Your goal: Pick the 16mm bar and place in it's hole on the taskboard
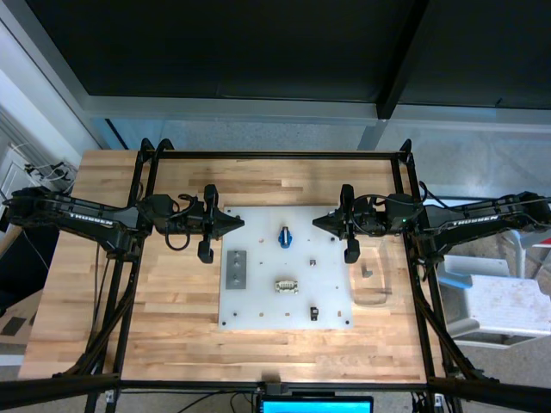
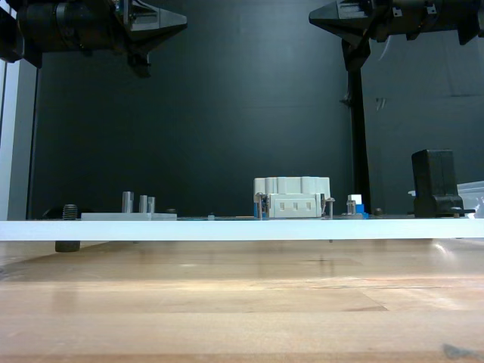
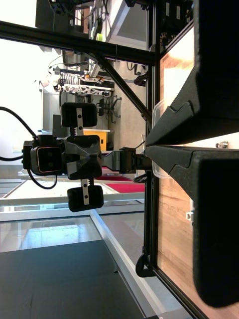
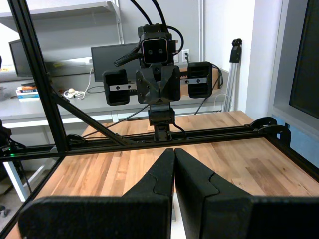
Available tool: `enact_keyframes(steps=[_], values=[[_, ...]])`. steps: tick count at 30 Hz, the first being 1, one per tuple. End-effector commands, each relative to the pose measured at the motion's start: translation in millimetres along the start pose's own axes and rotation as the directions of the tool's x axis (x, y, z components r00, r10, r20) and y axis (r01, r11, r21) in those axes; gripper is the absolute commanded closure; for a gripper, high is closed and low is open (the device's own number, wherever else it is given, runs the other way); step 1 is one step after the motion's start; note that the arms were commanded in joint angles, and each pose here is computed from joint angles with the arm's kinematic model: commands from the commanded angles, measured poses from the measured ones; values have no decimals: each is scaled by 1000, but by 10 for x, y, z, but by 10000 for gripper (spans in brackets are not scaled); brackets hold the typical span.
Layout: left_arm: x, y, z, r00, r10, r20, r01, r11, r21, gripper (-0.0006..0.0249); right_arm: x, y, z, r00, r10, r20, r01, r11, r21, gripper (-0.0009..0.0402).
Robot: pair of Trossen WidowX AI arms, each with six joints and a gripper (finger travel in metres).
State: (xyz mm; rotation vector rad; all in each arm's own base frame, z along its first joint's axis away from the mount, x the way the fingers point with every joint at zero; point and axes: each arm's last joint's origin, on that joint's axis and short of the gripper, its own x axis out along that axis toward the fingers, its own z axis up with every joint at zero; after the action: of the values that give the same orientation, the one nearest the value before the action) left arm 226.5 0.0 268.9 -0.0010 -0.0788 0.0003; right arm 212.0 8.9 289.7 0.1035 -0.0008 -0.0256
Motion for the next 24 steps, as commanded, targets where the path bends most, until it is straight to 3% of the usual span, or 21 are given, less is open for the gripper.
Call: enact_keyframes(steps=[1,24], values=[[0,1,1,1000,0,0,0,1000,0,243,3,-1,-7,1000,0,-2,0,997,-75,393],[1,0,0,1000,0,0,0,1000,0,243,6,7,32,1000,1,-12,-2,999,-51,393]])
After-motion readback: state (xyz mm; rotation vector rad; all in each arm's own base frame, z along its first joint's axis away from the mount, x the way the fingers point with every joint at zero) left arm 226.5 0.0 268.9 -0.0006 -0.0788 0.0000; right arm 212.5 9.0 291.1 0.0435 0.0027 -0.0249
